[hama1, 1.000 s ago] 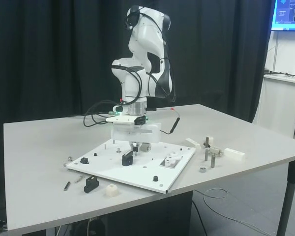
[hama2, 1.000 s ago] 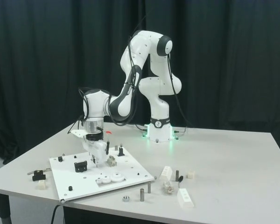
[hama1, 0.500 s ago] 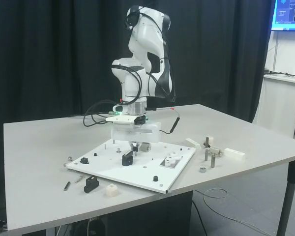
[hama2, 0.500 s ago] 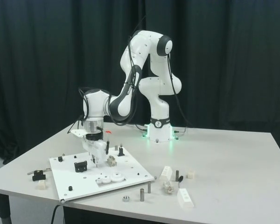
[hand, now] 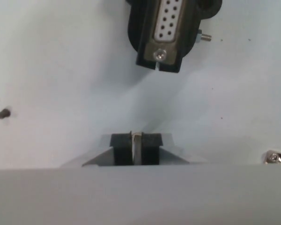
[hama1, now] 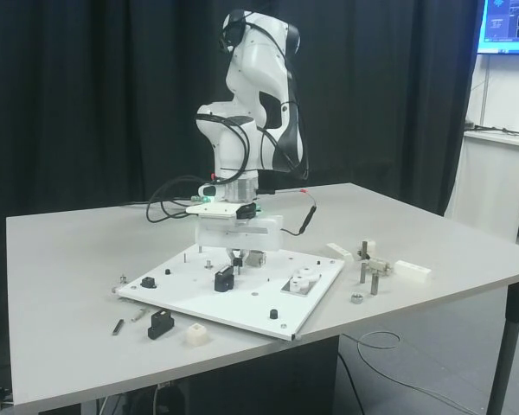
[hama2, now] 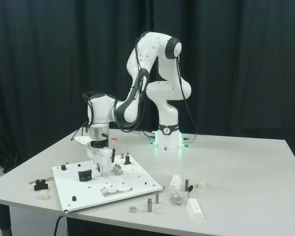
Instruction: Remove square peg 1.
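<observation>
Black curtains hang behind a grey table point(hama1: 60, 251) with a white board point(hama1: 190, 294) on it; the gripper point(hand: 136, 148) is low over the board, its two black fingers point(hand: 120, 149) squeezed on a thin grey peg point(hand: 137, 147), near a black plug point(hand: 171, 30); I think the best way now is to pull straight up, slowly, without tilting, so the peg does not jam in its hole.

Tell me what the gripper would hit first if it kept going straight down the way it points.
Likely the white board itself: the gripper, shut on a thin peg, points down at bare board beside the black connector. Depth is hard to judge.
</observation>
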